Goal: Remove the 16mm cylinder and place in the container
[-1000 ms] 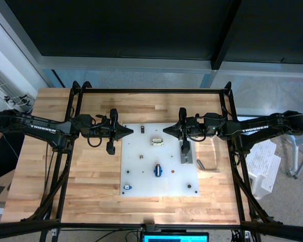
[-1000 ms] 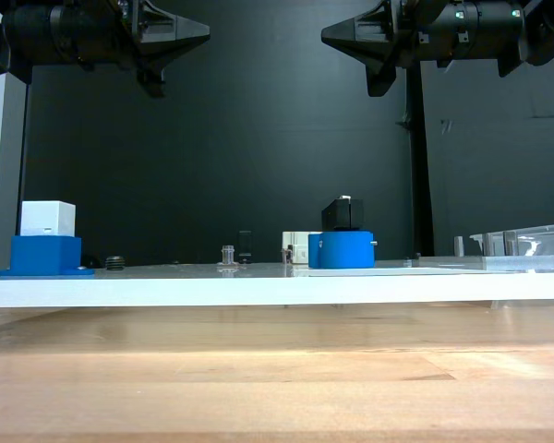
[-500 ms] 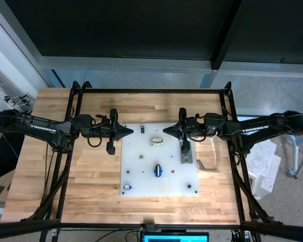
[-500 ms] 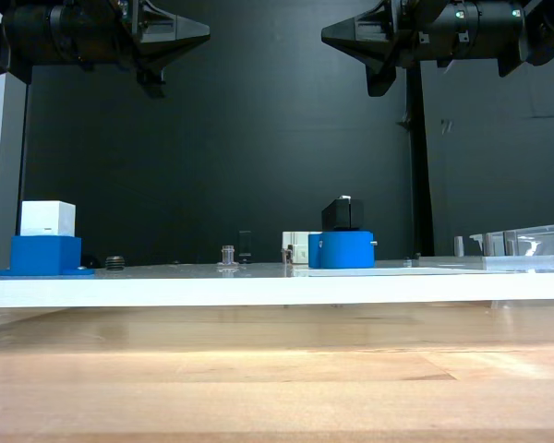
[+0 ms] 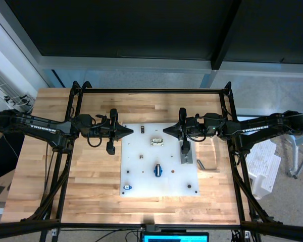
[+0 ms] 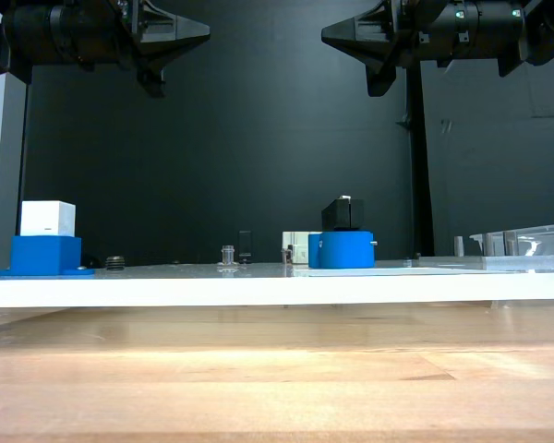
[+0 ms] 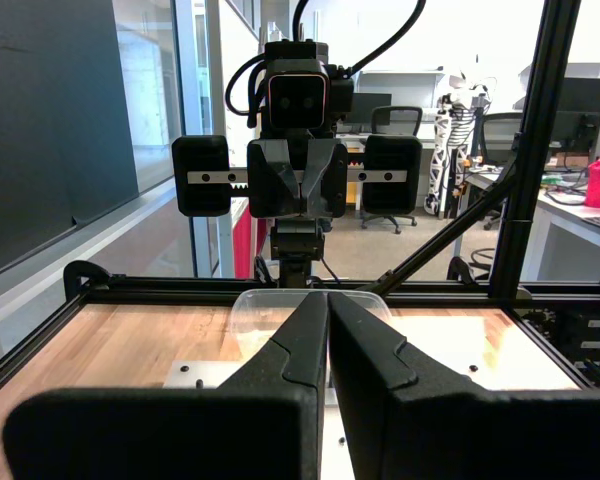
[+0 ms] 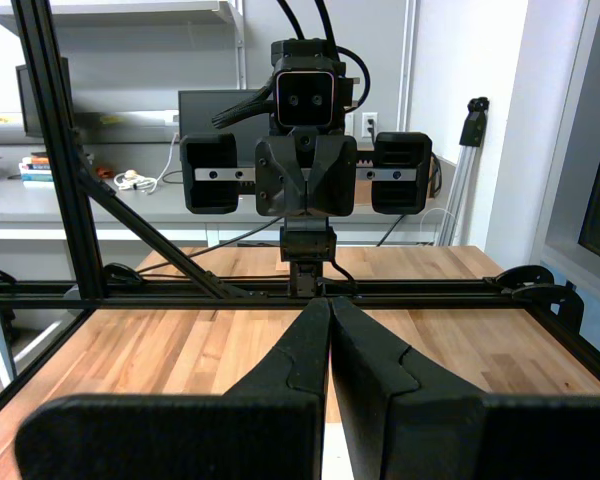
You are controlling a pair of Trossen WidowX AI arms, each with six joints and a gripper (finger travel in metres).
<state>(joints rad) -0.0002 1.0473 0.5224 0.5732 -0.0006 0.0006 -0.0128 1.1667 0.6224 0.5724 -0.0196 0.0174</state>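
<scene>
The 16mm cylinder [image 5: 142, 157] is a tiny grey peg standing on the white board [image 5: 136, 146], also seen as a short peg [image 6: 228, 255] in the low view. The container [image 5: 208, 157] is a faint clear tray beside the board's right edge; its rim [image 6: 526, 242] and its tub [image 7: 310, 305] show too. My left gripper [image 5: 131, 130] hangs shut and empty high over the board's left edge [image 6: 206, 30] [image 7: 328, 300]. My right gripper [image 5: 165, 130] faces it, shut and empty, above the board's far middle [image 6: 325, 37] [image 8: 330, 302]. Both are well above the peg.
On the board stand a blue round fixture [image 5: 157, 170] [image 6: 342, 249], a blue base with a white cube [image 5: 126, 187] [image 6: 46, 242], a white connector [image 5: 157, 141] and a flat grey metal block [image 5: 187, 157]. A black frame [image 5: 151, 91] rings the wooden table.
</scene>
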